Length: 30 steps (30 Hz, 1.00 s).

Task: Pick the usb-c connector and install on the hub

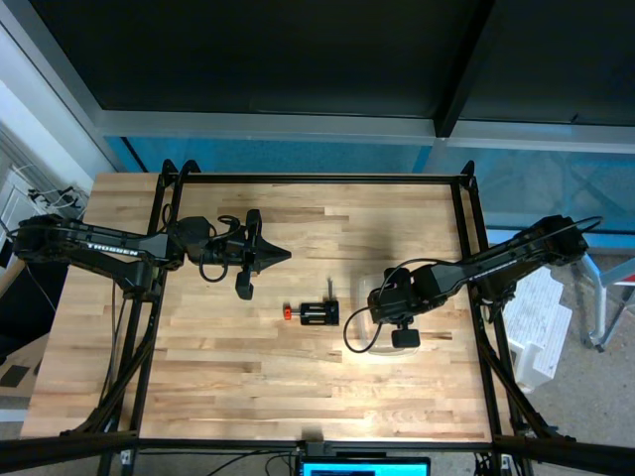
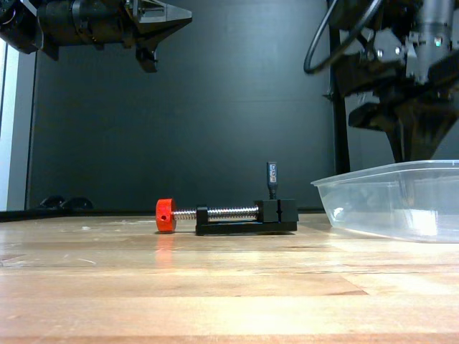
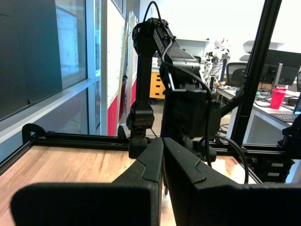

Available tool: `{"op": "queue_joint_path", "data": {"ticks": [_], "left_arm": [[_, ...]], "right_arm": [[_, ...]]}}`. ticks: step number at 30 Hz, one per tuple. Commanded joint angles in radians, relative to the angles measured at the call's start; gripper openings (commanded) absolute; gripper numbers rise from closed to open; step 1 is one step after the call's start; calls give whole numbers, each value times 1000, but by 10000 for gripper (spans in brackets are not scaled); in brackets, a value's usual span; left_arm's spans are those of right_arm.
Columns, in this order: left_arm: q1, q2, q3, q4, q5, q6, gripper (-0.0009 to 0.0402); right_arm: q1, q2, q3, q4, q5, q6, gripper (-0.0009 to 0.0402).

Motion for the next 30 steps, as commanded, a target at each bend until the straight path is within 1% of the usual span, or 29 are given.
{"op": "queue_joint_path", "data": {"ticks": [1, 5, 10, 20, 30], "left_arm": [[0, 0, 0, 0, 0, 0, 0], [0, 0, 0, 0, 0, 0, 0], [0, 0, 0, 0, 0, 0, 0], [0, 0, 0, 0, 0, 0, 0], [0, 0, 0, 0, 0, 0, 0]], "right_arm": [[-2, -11, 51, -61, 0, 0, 0], [-2, -14, 116, -127, 0, 2, 0], [-18, -5, 162, -137, 0, 10, 0], [-72, 109, 294, -147, 0, -25, 0], [-100, 220, 451, -190, 0, -53, 0]]}}
